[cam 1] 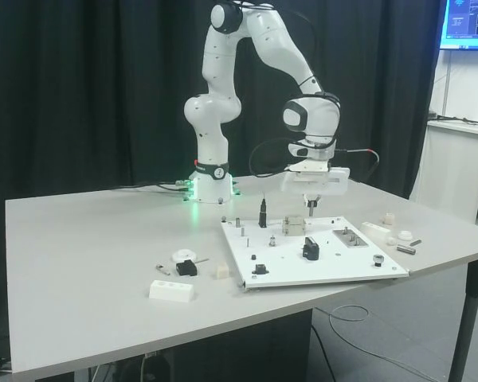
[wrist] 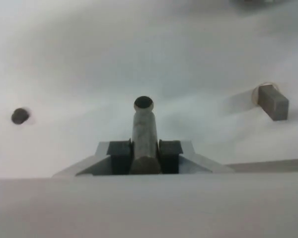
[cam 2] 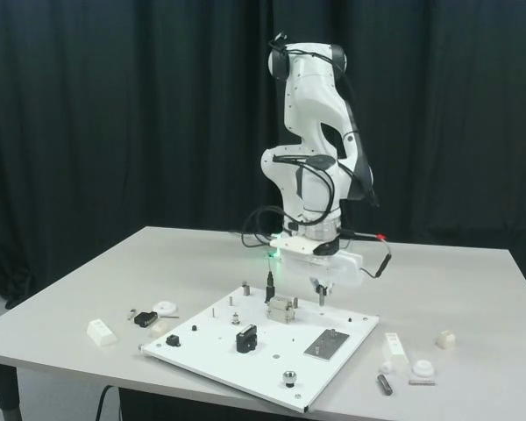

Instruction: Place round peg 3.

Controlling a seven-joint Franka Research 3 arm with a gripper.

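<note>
Your gripper (wrist: 144, 157) is clamped on round peg 3 (wrist: 143, 136), a grey cylinder pinched between the two black finger pads (wrist: 119, 152). In the wrist view the peg runs out from between the fingers toward the white board (wrist: 89, 59), and its far end lines up with a dark round hole (wrist: 143, 103) in that board; you cannot tell whether the tip has entered the hole or only hangs over it. Near the hole on the same board you have a short grey square peg (wrist: 273, 101) standing up, and farther off a second dark hole (wrist: 20, 116). From the first room view, the gripper (cam 1: 311, 204) points straight down with the peg (cam 1: 311, 207) hanging just above the rear part of the board (cam 1: 358, 270), beside a small grey metal block (cam 1: 293, 226) and a black upright part (cam 1: 263, 215). A black block (cam 1: 310, 248) sits toward the middle of the board and a grey plate (cam 1: 350, 237) lies nearer its far side. The second room view shows the white arm (cam 2: 309, 123) bent over the board (cam 2: 210, 355), which lies flat on the grey table (cam 2: 447, 281). Off the board, on the table, you have a white rectangular block (cam 1: 172, 292), a white disc (cam 1: 184, 255) touching a small black part (cam 1: 186, 268), and, on the other side, several small white pieces (cam 1: 393, 231).
</note>
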